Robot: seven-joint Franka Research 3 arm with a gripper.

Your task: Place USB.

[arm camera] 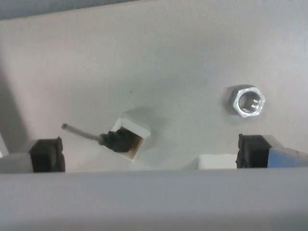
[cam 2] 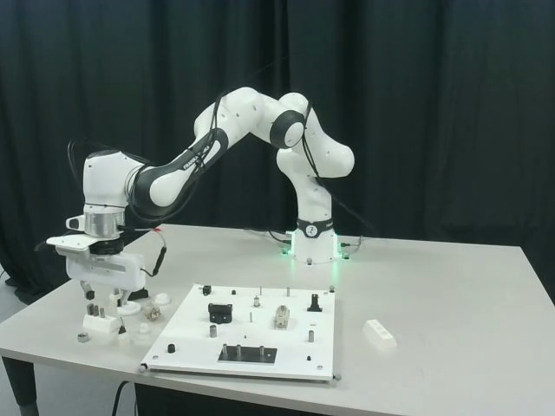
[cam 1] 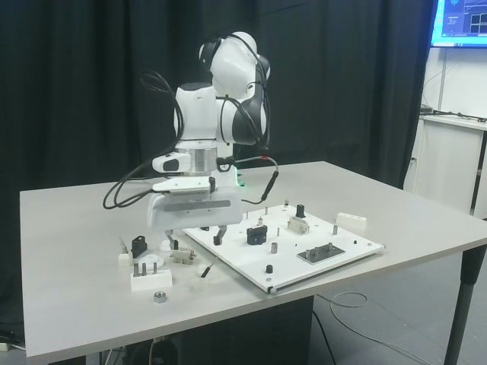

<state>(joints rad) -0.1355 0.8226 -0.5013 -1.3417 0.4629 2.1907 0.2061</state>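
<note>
The counter (cam 1: pixel 68 251) holds a white board (cam 1: pixel 335 258) of parts. The arm hangs over the loose bits beside it, jaws (arm camera: pixel 149 154) wide and empty. Below sits what may be the USB plug (arm camera: pixel 126 138). Next, go down and grab it.

You got no legible txt anywhere; the monitor (cam 1: pixel 459 23) behind the table (cam 1: pixel 68 220) showed unreadable lines only.

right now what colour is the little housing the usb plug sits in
White housing, with a black plug in it; wrist view shows it best.
</note>
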